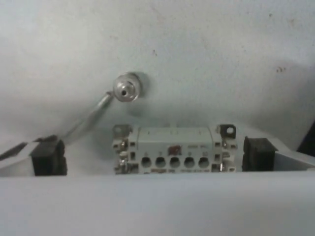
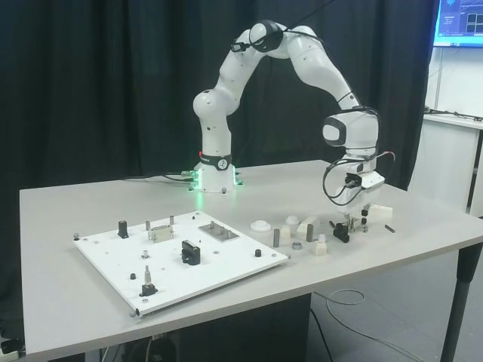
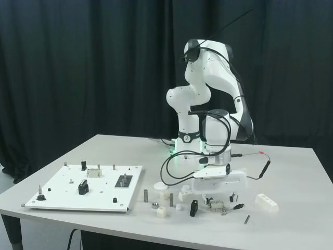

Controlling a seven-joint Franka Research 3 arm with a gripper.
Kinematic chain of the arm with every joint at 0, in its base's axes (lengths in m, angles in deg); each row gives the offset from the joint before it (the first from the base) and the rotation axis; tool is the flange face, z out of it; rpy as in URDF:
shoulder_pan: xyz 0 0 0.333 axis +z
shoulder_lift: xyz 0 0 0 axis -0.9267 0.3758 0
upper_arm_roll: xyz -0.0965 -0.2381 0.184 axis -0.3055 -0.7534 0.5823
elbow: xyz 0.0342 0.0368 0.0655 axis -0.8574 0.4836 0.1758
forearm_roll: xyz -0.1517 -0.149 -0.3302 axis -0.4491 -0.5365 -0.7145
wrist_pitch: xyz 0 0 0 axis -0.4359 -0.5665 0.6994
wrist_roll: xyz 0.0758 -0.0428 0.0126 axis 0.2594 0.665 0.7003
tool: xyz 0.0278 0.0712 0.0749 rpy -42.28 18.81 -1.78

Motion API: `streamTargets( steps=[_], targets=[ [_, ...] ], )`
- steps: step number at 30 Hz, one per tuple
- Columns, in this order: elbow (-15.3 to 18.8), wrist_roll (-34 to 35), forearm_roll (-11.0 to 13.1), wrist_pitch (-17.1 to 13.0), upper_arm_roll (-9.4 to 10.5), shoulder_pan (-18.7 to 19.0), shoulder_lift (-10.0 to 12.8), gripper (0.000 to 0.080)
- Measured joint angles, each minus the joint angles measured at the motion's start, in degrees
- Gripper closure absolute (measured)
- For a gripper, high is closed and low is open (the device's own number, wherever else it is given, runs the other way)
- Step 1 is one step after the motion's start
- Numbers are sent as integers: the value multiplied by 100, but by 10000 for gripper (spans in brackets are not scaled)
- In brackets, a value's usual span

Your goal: Remove square peg 3.

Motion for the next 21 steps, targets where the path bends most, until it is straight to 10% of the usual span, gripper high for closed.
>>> streamTargets(
  steps=[21],
  targets=[
    [-329,-6,-298,559,-38,4,-33,3]
  ],
)
